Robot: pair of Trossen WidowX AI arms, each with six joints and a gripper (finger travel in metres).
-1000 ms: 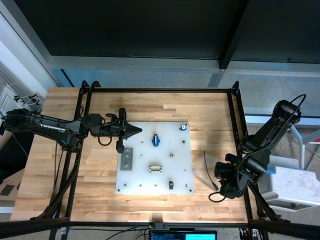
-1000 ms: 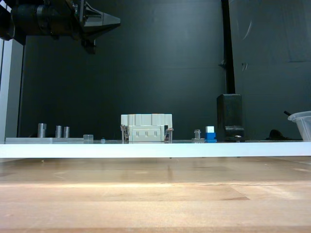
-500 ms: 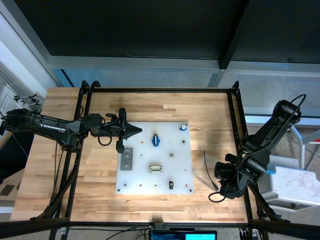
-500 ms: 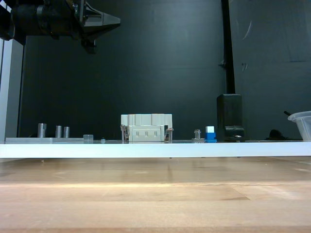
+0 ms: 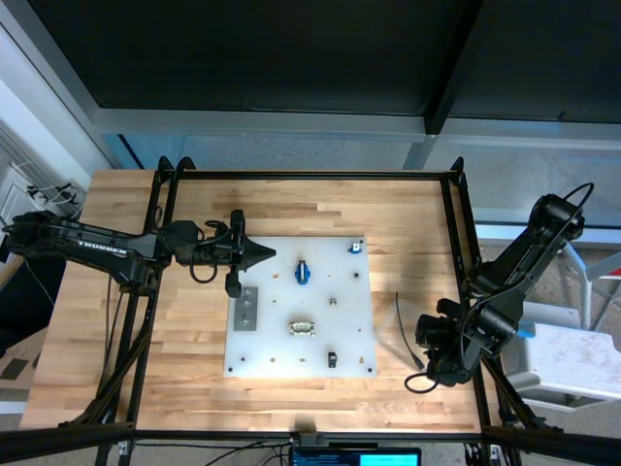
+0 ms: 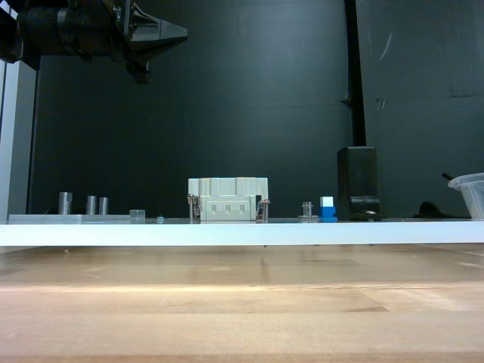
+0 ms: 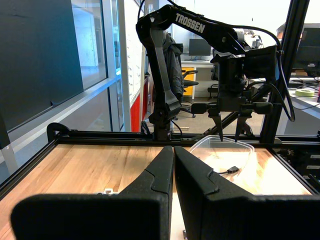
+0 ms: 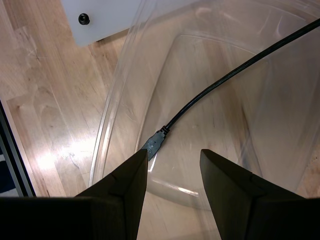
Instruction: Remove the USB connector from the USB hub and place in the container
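Note:
The USB connector (image 8: 210, 95), a thin black cable with a small plug, lies loose inside the clear container (image 8: 120, 115), which stands on the table right of the white board (image 5: 301, 306). My right gripper (image 8: 173, 154) hovers open just above the cable's plug end, touching nothing. In the high view this right gripper (image 5: 423, 342) is over the container (image 5: 400, 325). The USB hub (image 5: 332, 359) is a black block near the board's front edge with nothing plugged in. My left gripper (image 5: 264, 254) is shut and empty, high above the board's far left corner.
The board carries a blue part (image 5: 302, 273), a white multi-pin connector (image 5: 302, 330), a grey plate with pegs (image 5: 248, 311) and a small blue-white block (image 5: 355, 247). A black frame (image 5: 310, 176) rings the table. In the low view the container's rim (image 6: 469, 181) shows far right.

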